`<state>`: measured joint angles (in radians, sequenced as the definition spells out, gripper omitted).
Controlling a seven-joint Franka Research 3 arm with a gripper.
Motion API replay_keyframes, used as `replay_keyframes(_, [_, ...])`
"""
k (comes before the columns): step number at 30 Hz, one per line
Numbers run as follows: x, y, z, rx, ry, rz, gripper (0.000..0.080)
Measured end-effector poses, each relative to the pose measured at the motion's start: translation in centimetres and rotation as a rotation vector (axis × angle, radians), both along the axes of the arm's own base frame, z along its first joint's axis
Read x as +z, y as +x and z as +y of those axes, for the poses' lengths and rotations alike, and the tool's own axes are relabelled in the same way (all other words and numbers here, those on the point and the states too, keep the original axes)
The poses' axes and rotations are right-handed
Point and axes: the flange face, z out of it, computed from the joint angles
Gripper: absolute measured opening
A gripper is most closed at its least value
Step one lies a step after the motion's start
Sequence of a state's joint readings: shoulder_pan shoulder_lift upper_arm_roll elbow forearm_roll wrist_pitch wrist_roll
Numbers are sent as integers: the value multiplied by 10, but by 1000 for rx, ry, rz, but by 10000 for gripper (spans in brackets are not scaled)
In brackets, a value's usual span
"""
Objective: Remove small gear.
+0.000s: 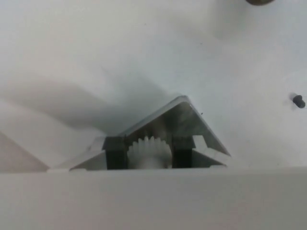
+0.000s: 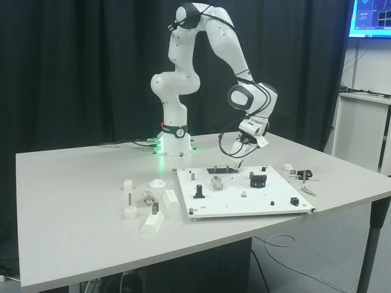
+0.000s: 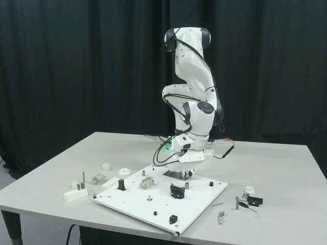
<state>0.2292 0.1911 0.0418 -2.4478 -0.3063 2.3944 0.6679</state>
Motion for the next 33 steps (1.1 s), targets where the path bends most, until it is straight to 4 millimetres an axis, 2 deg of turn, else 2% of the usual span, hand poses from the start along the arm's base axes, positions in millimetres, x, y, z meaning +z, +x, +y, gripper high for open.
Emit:
replay_keyframes(14, [5, 0, 1, 0, -5, 2, 195])
replay_keyframes(33, [42, 7, 2, -6, -28, -15, 195])
